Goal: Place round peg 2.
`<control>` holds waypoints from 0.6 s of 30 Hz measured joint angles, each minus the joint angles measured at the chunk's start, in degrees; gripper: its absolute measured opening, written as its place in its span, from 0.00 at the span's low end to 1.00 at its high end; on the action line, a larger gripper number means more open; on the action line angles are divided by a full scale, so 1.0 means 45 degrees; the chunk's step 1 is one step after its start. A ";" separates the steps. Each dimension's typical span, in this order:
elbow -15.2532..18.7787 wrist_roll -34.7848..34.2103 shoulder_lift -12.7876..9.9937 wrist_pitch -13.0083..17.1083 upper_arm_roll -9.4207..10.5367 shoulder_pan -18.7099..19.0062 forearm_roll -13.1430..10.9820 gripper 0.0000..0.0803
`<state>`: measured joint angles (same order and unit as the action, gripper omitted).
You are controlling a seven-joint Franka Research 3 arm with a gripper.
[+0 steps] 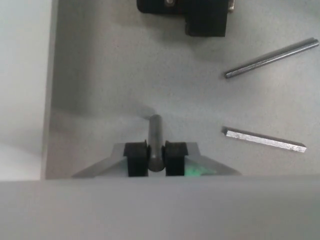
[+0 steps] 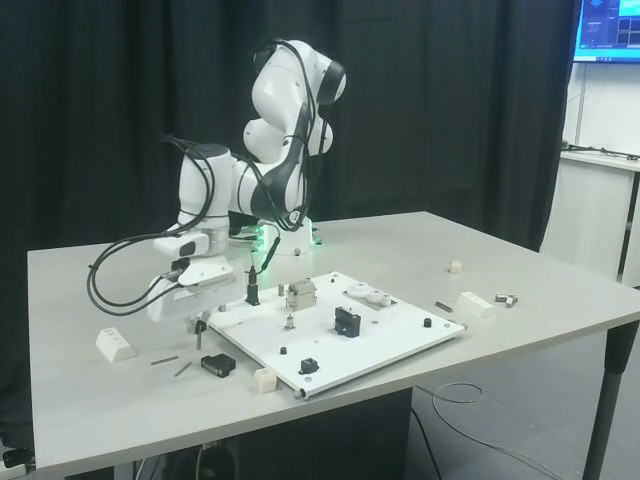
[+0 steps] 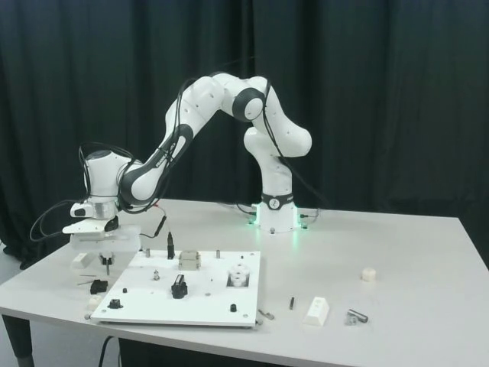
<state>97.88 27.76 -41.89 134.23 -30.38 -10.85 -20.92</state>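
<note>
My gripper (image 1: 155, 159) is shut on a dark grey round peg (image 1: 155, 142), clamped between the two black pads (image 1: 136, 159). The peg points down at the grey table, its lower end close to the surface. I cannot tell whether it touches. In the first room view the gripper (image 2: 200, 325) hangs low over the table just beyond the left edge of the white assembly board (image 2: 400, 340). The second room view shows the gripper (image 3: 107, 264) by the board's (image 3: 206, 306) far left corner.
A black part (image 1: 200, 15) lies on the table near the peg, with a thin round rod (image 1: 272, 58) and a square bar (image 1: 263, 139) beside it. A white block (image 2: 116, 345) sits further left. Several fixtures stand on the board.
</note>
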 joint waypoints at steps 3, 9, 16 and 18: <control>-0.0014 0.0047 -0.0016 -0.0005 0.0004 -0.0011 -0.0010 0.09; -0.0137 0.0086 -0.0101 -0.0114 0.0004 -0.0031 -0.0017 0.18; -0.0270 0.0087 -0.0155 -0.0256 0.0004 -0.0062 -0.0018 0.18; -0.0291 0.0087 -0.0155 -0.0280 0.0004 -0.0068 -0.0018 0.89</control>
<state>96.57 28.15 -42.59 132.97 -30.36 -11.16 -21.00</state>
